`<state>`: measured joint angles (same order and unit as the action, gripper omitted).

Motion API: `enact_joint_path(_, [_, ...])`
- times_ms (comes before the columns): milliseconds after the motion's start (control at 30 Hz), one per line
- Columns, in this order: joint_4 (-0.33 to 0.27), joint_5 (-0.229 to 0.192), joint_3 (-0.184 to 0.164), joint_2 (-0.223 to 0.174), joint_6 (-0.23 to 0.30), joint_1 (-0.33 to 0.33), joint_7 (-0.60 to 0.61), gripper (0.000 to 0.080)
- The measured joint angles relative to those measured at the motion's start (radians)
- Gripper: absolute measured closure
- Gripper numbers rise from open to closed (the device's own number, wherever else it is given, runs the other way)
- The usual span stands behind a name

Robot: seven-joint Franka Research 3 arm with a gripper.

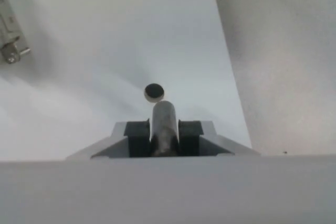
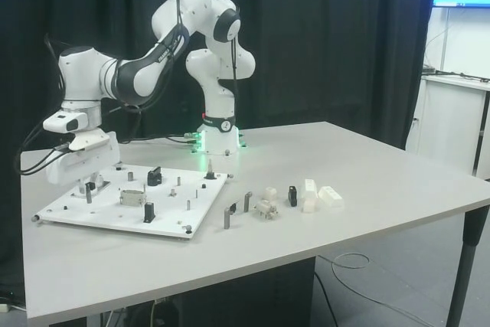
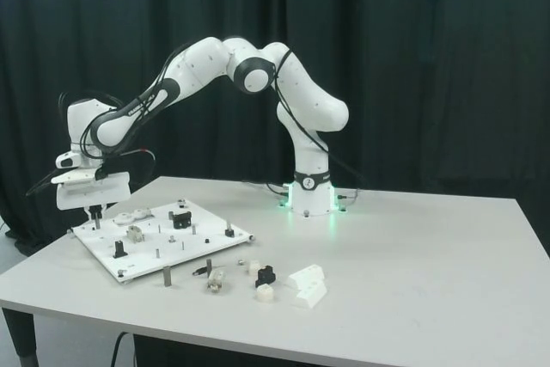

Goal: Place round peg 3.

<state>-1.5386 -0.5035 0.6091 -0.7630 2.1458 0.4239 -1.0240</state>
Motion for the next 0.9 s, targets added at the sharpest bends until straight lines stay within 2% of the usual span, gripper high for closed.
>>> enact_joint_path(900, [0.01, 0.0, 0.001, 0.001, -0.014, -0.005, 0.004, 0.0692])
